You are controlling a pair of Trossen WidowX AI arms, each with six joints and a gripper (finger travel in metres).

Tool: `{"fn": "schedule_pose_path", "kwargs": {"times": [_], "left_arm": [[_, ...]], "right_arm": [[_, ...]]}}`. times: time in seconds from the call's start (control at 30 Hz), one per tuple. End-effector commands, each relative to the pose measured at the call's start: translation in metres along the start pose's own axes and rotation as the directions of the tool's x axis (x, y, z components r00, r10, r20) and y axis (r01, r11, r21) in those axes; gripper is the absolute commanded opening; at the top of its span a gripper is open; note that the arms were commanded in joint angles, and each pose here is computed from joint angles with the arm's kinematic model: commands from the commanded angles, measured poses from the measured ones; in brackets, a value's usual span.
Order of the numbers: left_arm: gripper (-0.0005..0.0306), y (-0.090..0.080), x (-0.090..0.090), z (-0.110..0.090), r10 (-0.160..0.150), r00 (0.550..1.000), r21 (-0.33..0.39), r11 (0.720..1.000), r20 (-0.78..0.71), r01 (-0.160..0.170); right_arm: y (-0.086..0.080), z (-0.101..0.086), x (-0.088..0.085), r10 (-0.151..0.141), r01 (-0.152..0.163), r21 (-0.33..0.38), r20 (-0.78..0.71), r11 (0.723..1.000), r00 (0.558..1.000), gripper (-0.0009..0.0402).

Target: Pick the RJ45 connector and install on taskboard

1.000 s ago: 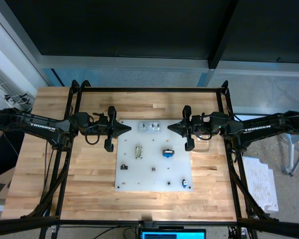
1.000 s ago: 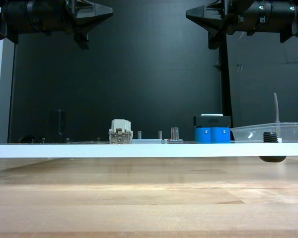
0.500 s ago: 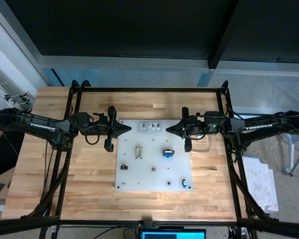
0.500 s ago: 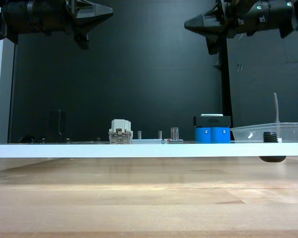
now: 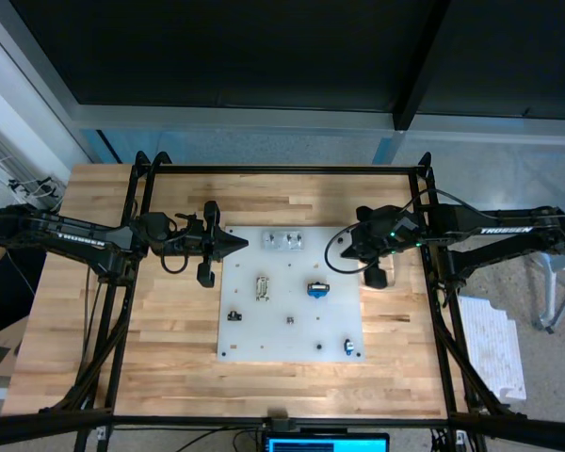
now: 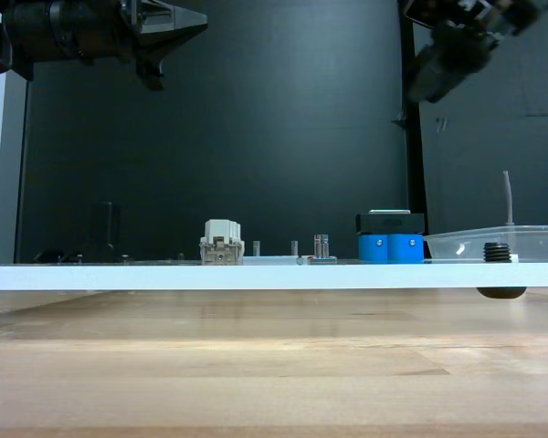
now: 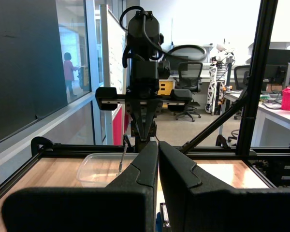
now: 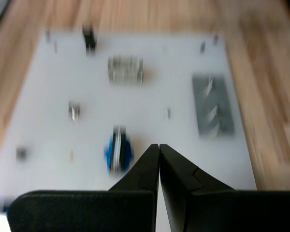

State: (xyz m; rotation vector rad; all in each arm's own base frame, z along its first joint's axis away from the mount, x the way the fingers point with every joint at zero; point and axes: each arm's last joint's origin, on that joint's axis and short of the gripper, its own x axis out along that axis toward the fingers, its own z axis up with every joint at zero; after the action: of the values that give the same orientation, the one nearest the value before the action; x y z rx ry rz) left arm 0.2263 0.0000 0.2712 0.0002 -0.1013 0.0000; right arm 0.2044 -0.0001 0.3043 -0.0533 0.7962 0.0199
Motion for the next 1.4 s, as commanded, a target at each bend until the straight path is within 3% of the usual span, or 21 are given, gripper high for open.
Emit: {"fn": "schedule_pose_path", "kwargs": {"times": [0.03,0.3,0.4,0.7,0.8,0.97,1.1,1.4], "left_arm": [[0.0,0.0,0.0,0.0,0.0,1.0,0.0,1.0,0.0,0.0],[0.0,0.0,0.0,0.0,0.0,1.0,0.0,1.0,0.0,0.0],[0.0,0.0,0.0,0.0,0.0,1.0,0.0,1.0,0.0,0.0],[0.0,0.0,0.0,0.0,0.0,1.0,0.0,1.0,0.0,0.0],[0.0,0.0,0.0,0.0,0.0,1.0,0.0,1.0,0.0,0.0],[0.0,0.0,0.0,0.0,0.001,1.0,0.0,1.0,0.0,-0.001],[0.0,0.0,0.0,0.0,0.0,1.0,0.0,1.0,0.0,0.0],[0.0,0.0,0.0,0.0,0.0,1.0,0.0,1.0,0.0,0.0]], "right_arm": [[0.0,-0.004,-0.01,0.0,-0.004,-0.036,-0.109,0.999,0.994,0.0],[0.0,-0.016,-0.028,0.003,-0.038,-0.102,-0.318,0.994,0.948,0.0],[-0.001,-0.021,-0.033,-0.016,-0.029,-0.113,-0.382,0.993,0.924,0.0],[-0.008,-0.038,-0.046,-0.023,-0.042,-0.112,-0.518,0.993,0.855,0.0007],[-0.012,-0.042,-0.048,-0.052,-0.02,-0.133,-0.52,0.991,0.853,0.0021],[-0.024,-0.049,-0.046,-0.074,-0.01,-0.151,-0.539,0.989,0.839,0.0055],[-0.031,-0.055,-0.04,-0.121,-0.001,-0.21,-0.564,0.978,0.817,0.0089],[-0.039,-0.075,-0.019,-0.122,0.015,-0.187,-0.573,0.982,0.811,0.0167]]}}
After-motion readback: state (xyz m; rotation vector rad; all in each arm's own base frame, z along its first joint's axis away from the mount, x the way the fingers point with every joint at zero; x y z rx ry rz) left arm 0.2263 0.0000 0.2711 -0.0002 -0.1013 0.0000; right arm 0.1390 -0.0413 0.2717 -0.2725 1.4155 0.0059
